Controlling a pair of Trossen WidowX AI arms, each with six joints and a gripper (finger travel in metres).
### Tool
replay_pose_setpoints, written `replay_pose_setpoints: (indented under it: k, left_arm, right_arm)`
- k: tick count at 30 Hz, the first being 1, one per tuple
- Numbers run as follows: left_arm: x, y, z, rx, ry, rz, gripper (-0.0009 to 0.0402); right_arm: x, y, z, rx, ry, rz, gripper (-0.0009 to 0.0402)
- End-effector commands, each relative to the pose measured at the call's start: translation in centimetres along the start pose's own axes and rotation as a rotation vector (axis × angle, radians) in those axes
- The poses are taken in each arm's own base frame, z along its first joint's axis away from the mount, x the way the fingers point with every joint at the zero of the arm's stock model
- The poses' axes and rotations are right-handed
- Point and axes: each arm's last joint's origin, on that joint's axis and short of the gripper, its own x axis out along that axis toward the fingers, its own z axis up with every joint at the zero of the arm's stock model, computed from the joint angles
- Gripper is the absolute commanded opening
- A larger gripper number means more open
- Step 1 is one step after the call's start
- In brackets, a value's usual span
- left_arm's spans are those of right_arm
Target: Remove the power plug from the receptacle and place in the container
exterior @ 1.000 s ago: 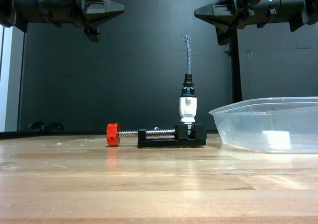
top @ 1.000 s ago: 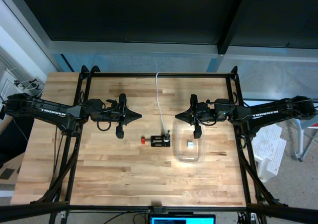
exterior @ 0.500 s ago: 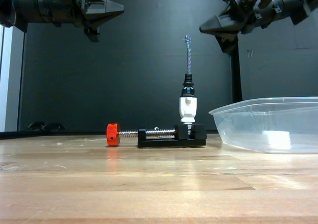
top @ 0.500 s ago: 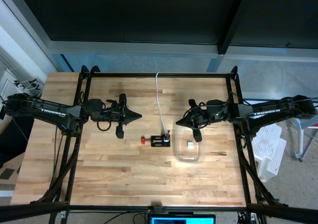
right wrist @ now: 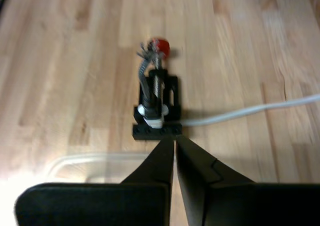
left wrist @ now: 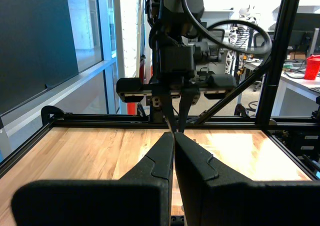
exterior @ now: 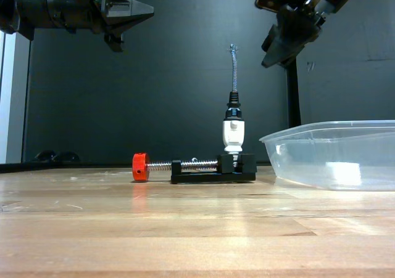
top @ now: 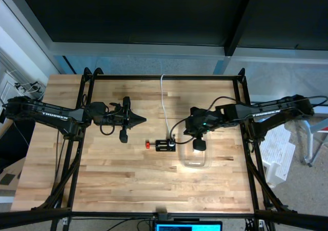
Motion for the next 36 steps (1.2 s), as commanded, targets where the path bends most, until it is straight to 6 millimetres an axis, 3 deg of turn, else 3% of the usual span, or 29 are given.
replay_pose_setpoints:
  k: [1,9,14,22,36]
  left_arm:
    - [0.0,0.0,0.0,0.0,0.0,0.0,0.0]
    - [0.0,0.0,0.0,0.0,0.0,0.0,0.0]
    - [0.0,0.0,0.0,0.0,0.0,0.0,0.0]
    - [0.0,0.0,0.0,0.0,0.0,0.0,0.0]
    - [0.0,0.0,0.0,0.0,0.0,0.0,0.0]
  right_arm:
    - [0.5,0.2,0.9,-0.003,0.069,-0.01,0.0057]
    - [2.0,0.8,3.1,-0.02,0.182,-0.045,0.0182]
    - [3.2,1.3,4.3,-0.029,0.219,-0.044,0.0231]
    - [5.4,2.2,5.4,-0.051,0.275,-0.039,0.024]
    - [9.1,2.9,5.3,-0.062,0.336,-0.041,0.024]
